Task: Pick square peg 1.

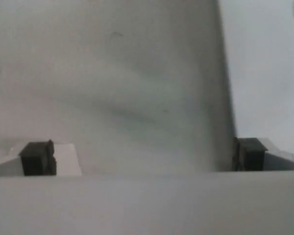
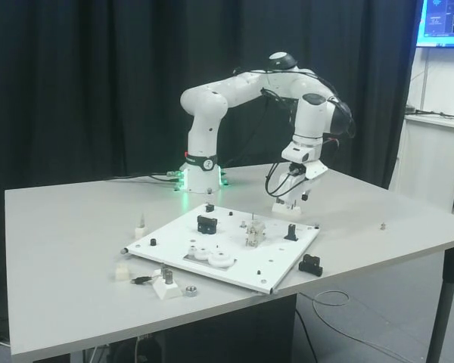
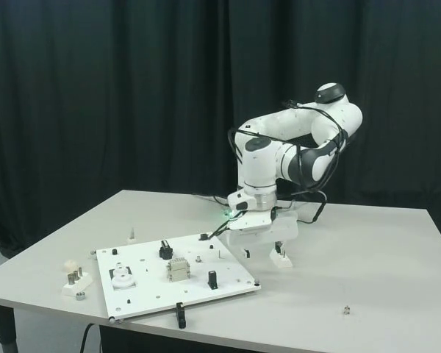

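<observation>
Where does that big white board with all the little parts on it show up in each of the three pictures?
First room view: white board lies in the lower middle, in front of the arm.
Second room view: it lies at lower left.
Wrist view: I cannot tell whether it shows.
Shared landmark: the tool hangs past the board's far edge.

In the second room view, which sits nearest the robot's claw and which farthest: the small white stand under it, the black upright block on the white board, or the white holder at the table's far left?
1. Small white stand, right beneath the gripper.
2. Black upright block, on the board's near right part.
3. White holder, off the board at the table's left end.
</observation>
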